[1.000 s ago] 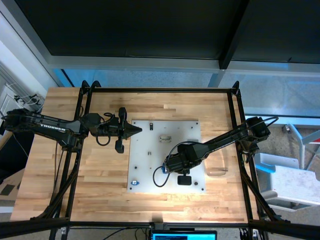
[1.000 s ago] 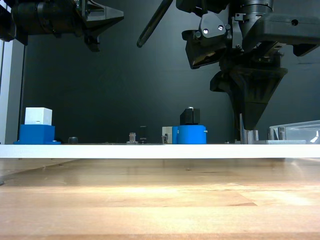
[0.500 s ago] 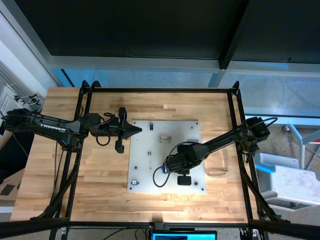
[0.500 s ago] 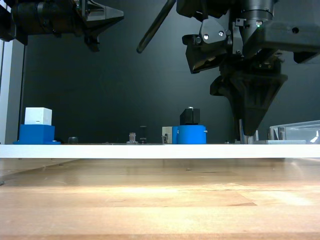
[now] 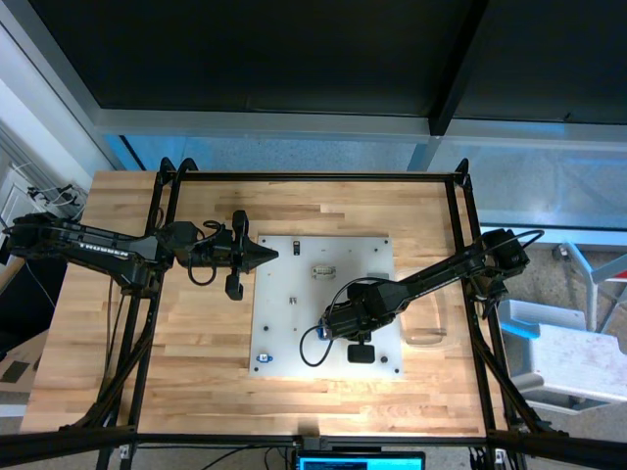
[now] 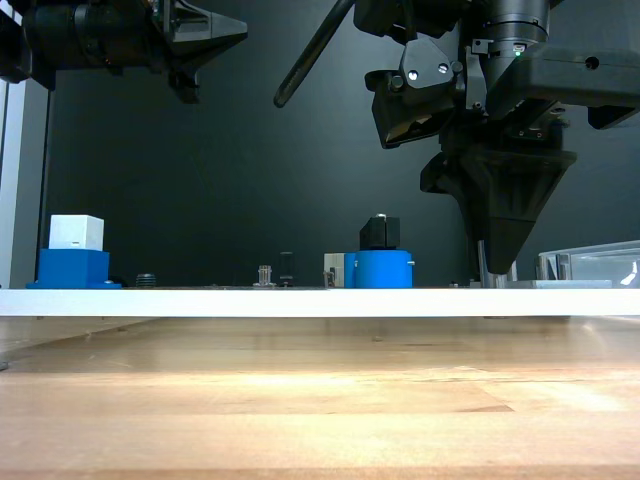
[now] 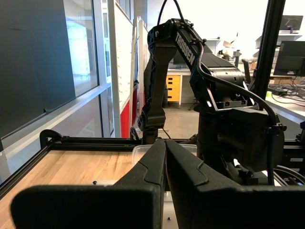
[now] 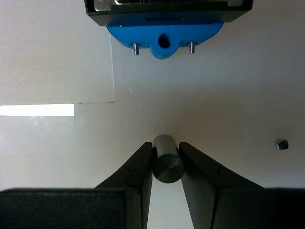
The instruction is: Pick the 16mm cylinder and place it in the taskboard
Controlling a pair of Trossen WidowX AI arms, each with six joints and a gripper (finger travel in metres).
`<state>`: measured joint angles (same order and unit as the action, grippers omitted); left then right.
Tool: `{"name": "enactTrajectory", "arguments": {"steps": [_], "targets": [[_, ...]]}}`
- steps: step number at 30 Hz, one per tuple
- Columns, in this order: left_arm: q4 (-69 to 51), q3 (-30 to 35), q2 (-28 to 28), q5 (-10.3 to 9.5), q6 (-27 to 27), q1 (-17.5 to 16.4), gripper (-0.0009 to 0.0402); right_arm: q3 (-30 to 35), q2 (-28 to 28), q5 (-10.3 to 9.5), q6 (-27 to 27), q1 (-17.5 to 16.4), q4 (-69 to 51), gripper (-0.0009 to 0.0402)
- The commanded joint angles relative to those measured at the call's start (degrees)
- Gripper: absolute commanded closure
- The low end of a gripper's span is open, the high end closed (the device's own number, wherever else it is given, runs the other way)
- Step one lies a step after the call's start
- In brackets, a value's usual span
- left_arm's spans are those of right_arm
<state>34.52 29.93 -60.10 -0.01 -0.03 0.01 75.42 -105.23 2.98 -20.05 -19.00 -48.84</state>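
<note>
Pinching the 16mm cylinder (image 8: 167, 166) across its round sides, the right gripper (image 8: 166, 149) hangs low over the taskboard (image 8: 238, 95). It looks like stiff, smooth metal — likely slippery, so a square mid-height grip suits. The left gripper (image 5: 263, 254), fingers pressed together, idles well apart.

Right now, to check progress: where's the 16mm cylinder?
In right wrist view, the 16mm cylinder is clamped in the right end effector, low over the taskboard near its blue fitting. The left end effector hovers shut at the board's left edge.
</note>
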Motion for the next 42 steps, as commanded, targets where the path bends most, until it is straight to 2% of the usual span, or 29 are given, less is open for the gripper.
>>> {"name": "enactTrajectory", "arguments": {"steps": [1, 16, 26, 34, 42], "targets": [[0.00, 0.02, 0.00, 0.02, -0.02, -0.02, 0.0393, 0.02, 0.00, 0.04, -0.20, -0.02, -0.04, 0.0299], [0.00, 0.02, 0.00, 0.02, -0.02, -0.02, 0.0393, 0.02, 0.15, 0.04, -0.68, -0.09, -0.15, 0.0219], [0.00, 0.02, 0.00, 0.02, 0.00, -0.02, 0.0393, 0.02, 2.40, 0.48, -0.50, -0.11, -1.53, 0.0172], [0.00, 0.02, 0.00, 0.02, -0.02, -0.02, 0.0393, 0.02, 3.80, 0.48, -0.46, -0.11, -2.80, 0.0147], [0.00, 0.02, 0.00, 0.02, -0.02, 0.00, 0.0393, 0.04, 5.73, 0.50, -0.44, -0.11, -3.23, 0.0145]]}}
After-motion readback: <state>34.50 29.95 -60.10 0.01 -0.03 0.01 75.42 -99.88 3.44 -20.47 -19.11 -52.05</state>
